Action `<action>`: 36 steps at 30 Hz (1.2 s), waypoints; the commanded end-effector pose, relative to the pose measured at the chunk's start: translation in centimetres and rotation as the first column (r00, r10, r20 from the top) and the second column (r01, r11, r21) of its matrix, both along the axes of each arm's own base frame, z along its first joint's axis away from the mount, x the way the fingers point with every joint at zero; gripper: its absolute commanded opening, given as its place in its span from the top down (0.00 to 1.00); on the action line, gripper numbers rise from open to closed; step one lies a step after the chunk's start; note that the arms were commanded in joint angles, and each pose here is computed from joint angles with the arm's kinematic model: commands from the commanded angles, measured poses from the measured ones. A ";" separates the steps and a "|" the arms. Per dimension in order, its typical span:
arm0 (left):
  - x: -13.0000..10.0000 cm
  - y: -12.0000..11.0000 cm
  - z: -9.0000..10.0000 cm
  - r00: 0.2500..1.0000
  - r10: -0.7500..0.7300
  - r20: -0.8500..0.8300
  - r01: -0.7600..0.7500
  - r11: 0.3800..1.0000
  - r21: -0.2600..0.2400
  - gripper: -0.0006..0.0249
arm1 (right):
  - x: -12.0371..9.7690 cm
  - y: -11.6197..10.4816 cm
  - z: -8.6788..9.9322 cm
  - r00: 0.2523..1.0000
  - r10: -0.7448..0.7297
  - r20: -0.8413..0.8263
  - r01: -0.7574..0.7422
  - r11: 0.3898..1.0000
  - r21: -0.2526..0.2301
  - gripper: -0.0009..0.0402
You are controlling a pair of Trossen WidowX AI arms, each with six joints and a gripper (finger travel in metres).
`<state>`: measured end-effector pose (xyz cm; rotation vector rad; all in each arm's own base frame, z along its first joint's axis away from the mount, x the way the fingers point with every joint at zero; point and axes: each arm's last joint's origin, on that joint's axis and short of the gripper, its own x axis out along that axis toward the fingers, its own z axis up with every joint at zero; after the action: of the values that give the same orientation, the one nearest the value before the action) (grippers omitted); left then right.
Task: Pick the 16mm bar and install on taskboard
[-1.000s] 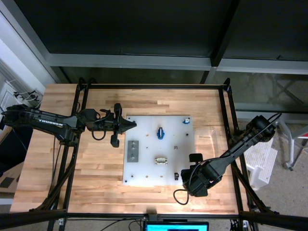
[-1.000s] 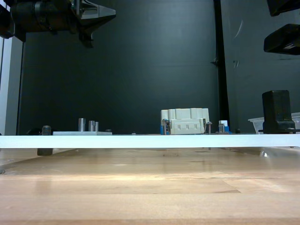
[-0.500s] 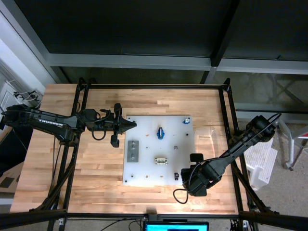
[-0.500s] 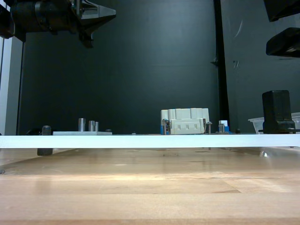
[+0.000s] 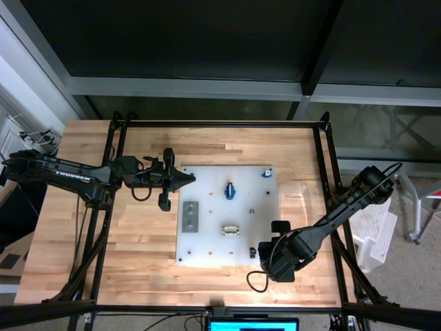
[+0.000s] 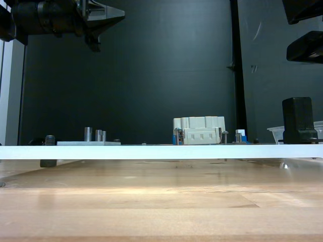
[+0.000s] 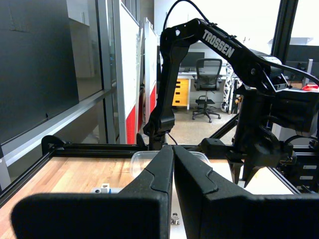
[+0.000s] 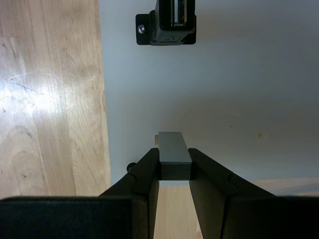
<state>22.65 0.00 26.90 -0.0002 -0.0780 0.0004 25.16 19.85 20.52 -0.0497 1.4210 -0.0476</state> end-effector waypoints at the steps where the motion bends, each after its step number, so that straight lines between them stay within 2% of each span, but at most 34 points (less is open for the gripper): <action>1: 0.0 0.0 0.0 1.000 0.000 0.000 0.000 1.000 0.000 0.98 | 0.0 0.0 -0.1 1.000 0.003 -0.008 -0.003 1.000 0.004 0.98; 36: 0.0 0.0 0.0 1.000 0.000 0.000 0.000 1.000 0.000 0.98 | -0.3 -0.2 0.4 1.000 0.002 -0.012 -0.002 1.000 0.005 0.98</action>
<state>22.65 0.00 26.90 -0.0002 -0.0780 0.0004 24.87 19.65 20.84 -0.0487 1.4367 -0.0419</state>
